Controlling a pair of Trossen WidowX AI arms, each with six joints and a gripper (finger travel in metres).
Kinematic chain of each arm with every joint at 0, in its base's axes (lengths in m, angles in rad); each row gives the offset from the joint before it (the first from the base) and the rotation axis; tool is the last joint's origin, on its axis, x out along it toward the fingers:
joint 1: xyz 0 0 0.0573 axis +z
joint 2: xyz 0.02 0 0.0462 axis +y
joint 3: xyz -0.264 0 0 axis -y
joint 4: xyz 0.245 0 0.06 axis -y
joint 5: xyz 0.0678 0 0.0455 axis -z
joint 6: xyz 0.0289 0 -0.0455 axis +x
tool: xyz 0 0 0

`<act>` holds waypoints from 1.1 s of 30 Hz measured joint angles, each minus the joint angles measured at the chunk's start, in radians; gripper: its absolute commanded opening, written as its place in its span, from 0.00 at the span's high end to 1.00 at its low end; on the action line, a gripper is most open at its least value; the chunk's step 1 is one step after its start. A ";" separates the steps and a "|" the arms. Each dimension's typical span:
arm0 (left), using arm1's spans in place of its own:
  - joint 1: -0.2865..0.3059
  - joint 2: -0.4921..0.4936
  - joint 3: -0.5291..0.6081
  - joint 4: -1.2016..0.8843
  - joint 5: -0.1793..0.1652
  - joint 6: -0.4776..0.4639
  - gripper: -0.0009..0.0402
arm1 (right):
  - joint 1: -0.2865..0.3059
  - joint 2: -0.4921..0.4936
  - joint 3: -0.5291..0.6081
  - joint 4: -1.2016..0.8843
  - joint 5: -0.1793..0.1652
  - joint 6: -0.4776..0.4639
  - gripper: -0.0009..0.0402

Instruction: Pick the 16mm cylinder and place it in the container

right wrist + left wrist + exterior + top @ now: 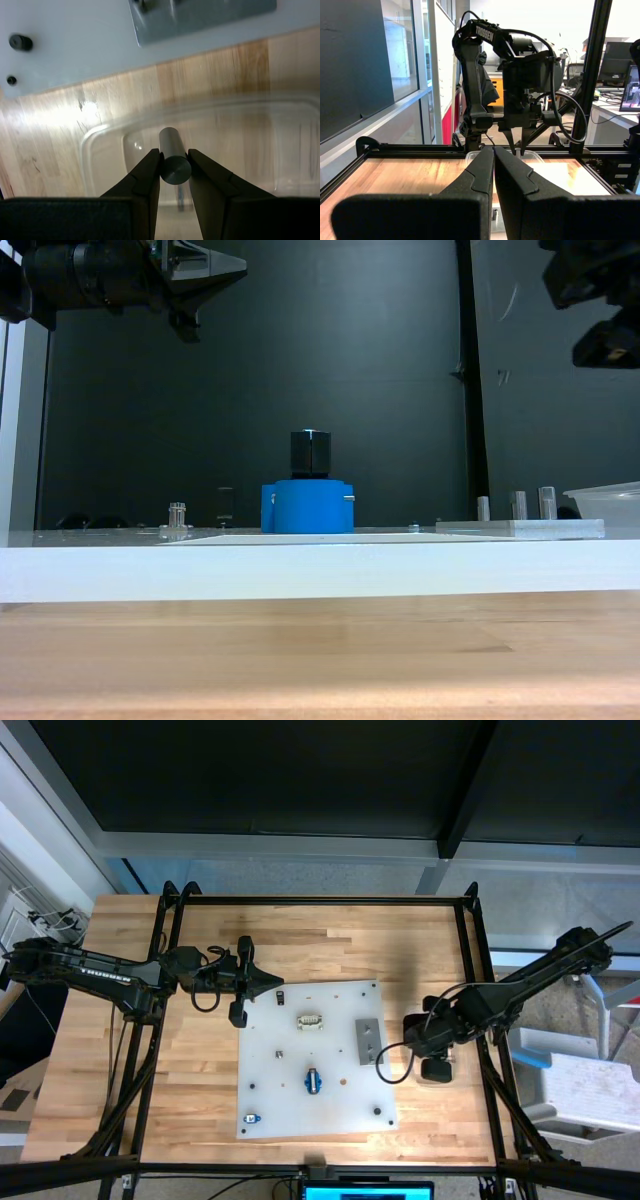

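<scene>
Two tools hang over a pale wood surface (150, 1100) fenced by black rails (320, 901). A white board (300, 1105) lies on the middle of the surface. It carries a grey block (369, 1042) near its right edge and a blue-and-black part (312, 1080) toward the near side.

The right tool (174, 161) sits just off the board's right edge, pointing down. Its fingers are clenched on the cylinder (169, 142), which lies level between the tips with its round end face toward the wrist camera. Directly below is the container (100, 137), clear plastic with rounded corners, resting on bare wood beside the board. The low view puts this tool high up, so the cylinder is held above the tub, not in it.

The left tool (272, 982) is raised over the board's far left corner and points right. Its fingers are pressed together with nothing between them.

Beyond the far edge stands a dark wall (380, 370). The left wrist view shows tall glass panes (400, 55) to one side. Behind the right arm (485, 65) it shows a bright room with desks. A lit screen (367, 1190) glows at the near edge of the surface.
</scene>
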State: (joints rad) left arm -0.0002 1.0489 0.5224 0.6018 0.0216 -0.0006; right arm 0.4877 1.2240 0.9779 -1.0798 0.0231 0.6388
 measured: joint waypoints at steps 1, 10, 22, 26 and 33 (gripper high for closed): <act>0.000 0.000 0.000 0.000 0.000 0.000 0.98 | 0.004 -0.010 -0.011 0.001 0.000 0.006 0.91; 0.000 0.000 0.000 0.000 0.000 0.000 0.98 | 0.075 -0.069 -0.109 0.075 0.001 0.064 0.91; 0.000 0.000 0.000 0.000 0.000 0.000 0.98 | 0.150 -0.090 -0.222 0.232 0.012 0.108 0.91; 0.000 0.000 0.000 0.000 0.000 0.000 0.98 | 0.152 -0.090 -0.232 0.247 0.013 0.107 0.91; 0.000 0.000 0.000 0.000 0.000 0.000 0.98 | 0.154 -0.090 -0.249 0.243 0.015 0.140 0.91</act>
State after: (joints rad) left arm -0.0002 1.0489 0.5228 0.6018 0.0216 -0.0006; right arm 0.6422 1.1336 0.7288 -0.8371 0.0383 0.7784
